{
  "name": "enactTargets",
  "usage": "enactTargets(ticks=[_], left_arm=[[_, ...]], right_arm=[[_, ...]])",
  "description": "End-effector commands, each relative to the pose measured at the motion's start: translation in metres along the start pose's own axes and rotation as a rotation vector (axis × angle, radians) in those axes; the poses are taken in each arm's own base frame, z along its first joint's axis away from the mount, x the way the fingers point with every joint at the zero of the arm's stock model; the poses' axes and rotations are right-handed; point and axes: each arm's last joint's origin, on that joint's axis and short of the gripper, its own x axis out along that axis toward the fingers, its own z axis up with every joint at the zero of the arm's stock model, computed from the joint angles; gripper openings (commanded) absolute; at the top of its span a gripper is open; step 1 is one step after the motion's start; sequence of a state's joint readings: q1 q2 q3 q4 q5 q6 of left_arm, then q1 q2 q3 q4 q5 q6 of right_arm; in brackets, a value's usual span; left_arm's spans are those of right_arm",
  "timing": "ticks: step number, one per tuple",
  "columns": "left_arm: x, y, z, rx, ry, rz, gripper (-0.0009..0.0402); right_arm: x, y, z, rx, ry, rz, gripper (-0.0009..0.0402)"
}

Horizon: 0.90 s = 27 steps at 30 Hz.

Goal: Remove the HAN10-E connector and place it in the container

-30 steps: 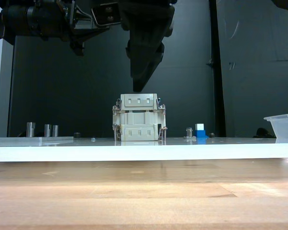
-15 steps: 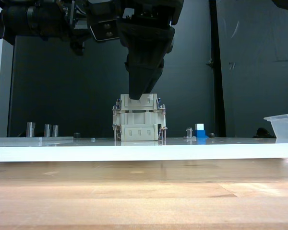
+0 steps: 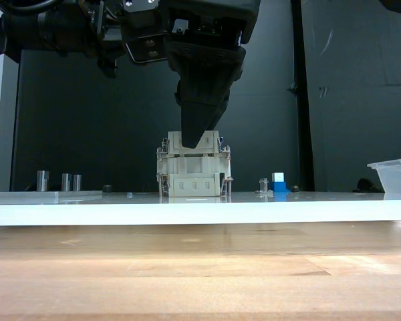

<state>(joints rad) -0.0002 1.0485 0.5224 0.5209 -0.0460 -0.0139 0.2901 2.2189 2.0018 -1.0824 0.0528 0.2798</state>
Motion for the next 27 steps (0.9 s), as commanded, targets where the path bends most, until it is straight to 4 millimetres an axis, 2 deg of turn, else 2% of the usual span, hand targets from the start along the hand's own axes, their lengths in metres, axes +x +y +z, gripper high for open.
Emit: enactTargets(ticks=[1,7,20,27], left_arm=[[0.0001,0.0001,0.0001,0.000,0.000,0.000,0.0000],[0.0001,0.0001,0.0001,0.000,0.000,0.000,0.0000],[0.0001,0.0001,0.0001,0.000,0.000,0.000,0.0000],[0.0001,0.0001,0.0001,0.000,0.000,0.000,0.0000]], right_arm=[[0.0008,0.0000,-0.0003,-0.001,-0.002,-0.005,0.0299],[0.0008,-0.0001,-0.0003,-0.001,-0.002,-0.007,0.0260],[0.0008,0.0007,-0.0006,-0.002,0.001,0.004,0.0114],[-0.0004,0.0024,-0.0003,-0.004,0.004,0.029,0.0053]])
